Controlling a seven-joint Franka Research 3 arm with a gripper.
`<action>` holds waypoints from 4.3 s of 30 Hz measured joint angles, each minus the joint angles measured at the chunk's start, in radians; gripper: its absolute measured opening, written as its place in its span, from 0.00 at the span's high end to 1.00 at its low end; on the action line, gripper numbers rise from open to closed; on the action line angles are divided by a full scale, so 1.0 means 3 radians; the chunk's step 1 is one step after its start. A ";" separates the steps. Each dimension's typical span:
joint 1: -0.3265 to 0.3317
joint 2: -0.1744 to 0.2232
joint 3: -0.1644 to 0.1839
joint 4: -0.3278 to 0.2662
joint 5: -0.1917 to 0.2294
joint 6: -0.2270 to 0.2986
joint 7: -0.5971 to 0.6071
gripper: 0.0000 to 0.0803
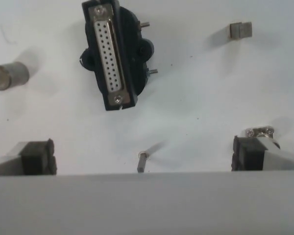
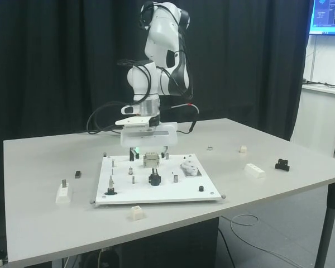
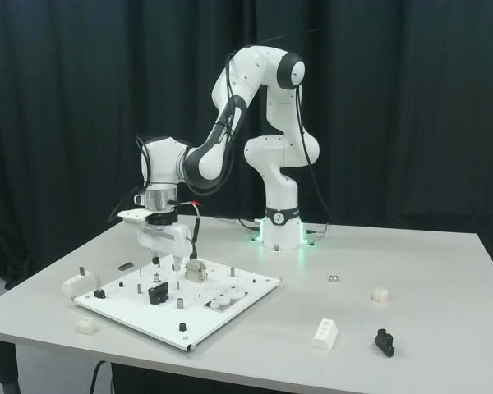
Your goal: Pick bolt 4.
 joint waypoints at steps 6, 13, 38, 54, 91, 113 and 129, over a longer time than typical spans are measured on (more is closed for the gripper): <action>0.0004 0.0039 0.0002 0.0030 -0.0010 -0.0012 -0.0001 0.00; 0.0016 0.0108 0.0006 0.0079 -0.0022 -0.0031 -0.0001 0.00; 0.0025 0.0205 0.0009 0.0347 -0.0291 -0.0365 0.0003 0.00; 0.0047 0.0118 0.0033 0.0443 -0.0758 -0.0650 -0.0015 0.00; 0.0868 -0.0508 0.0369 0.0463 -0.1055 -0.1457 0.0757 0.00; 0.1401 -0.0623 0.1138 0.0304 -0.1126 -0.1608 0.1358 0.00; 0.1455 -0.0938 0.1476 -0.0222 -0.1488 -0.1598 0.1676 0.00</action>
